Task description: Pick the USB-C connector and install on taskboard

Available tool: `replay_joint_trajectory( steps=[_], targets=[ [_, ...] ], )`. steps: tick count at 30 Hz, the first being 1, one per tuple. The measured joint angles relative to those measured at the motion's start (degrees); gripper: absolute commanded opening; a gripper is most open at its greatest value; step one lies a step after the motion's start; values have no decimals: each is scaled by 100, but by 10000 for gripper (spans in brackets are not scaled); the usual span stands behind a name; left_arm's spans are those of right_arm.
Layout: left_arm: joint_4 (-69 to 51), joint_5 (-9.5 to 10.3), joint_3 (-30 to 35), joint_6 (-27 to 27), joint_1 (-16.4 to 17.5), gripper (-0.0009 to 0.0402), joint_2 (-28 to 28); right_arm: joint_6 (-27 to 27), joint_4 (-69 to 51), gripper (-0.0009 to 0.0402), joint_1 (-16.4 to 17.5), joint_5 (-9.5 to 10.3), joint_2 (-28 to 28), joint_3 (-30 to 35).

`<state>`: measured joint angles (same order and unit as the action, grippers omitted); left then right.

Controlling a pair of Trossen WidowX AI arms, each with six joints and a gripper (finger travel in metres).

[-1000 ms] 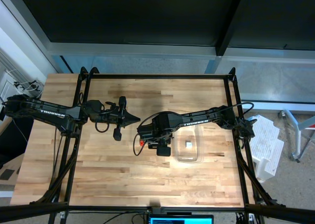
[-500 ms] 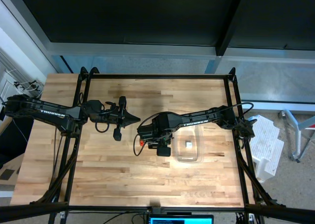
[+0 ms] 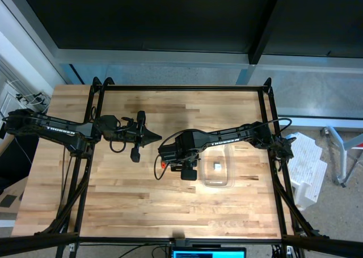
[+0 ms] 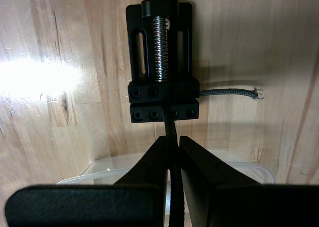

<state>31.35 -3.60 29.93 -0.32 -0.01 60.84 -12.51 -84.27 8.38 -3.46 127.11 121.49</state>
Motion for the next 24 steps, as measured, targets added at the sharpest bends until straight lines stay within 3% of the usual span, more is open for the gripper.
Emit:
replay_joint_trajectory(
  steps=[24],
  targets=[
    [0,0,2,2,0,0,2,149,422,0,0,31,-55,-413]
  ],
)
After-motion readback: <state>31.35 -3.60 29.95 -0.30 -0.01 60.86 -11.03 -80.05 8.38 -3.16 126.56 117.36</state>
